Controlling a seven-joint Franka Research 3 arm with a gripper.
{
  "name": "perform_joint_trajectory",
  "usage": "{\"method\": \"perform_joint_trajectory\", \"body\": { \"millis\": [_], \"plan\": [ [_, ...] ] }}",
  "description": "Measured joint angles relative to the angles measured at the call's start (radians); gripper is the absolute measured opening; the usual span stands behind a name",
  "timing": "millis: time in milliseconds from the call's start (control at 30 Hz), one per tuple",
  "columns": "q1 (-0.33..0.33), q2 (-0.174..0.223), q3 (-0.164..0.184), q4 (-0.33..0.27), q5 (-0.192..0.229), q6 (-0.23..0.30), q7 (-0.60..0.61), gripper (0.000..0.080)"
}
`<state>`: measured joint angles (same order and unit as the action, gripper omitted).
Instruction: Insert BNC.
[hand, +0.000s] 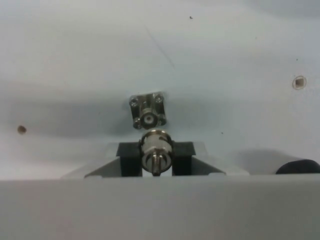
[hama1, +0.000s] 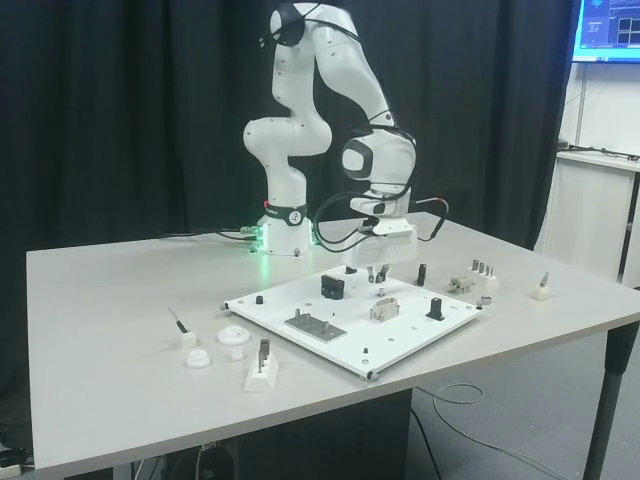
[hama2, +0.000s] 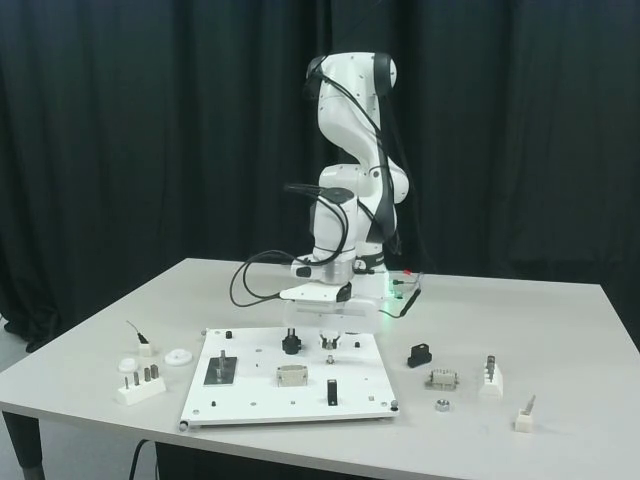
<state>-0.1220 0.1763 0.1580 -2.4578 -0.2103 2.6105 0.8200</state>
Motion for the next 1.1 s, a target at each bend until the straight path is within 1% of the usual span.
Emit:
{"method": "perform_joint_trajectory", "body": {
  "millis": [300, 833, 1100],
  "plan": [
    [0.000, 0.015, -0.001, 0.007, 0.000, 0.001, 0.000, 0.0124],
    [0.001, 0.023, 0.000, 0.012, 0.000, 0.012, 0.000, 0.0124],
    [0.001, 0.036, 0.000, 0.012, 0.000, 0.029, 0.000, 0.0124]
  ]
}}
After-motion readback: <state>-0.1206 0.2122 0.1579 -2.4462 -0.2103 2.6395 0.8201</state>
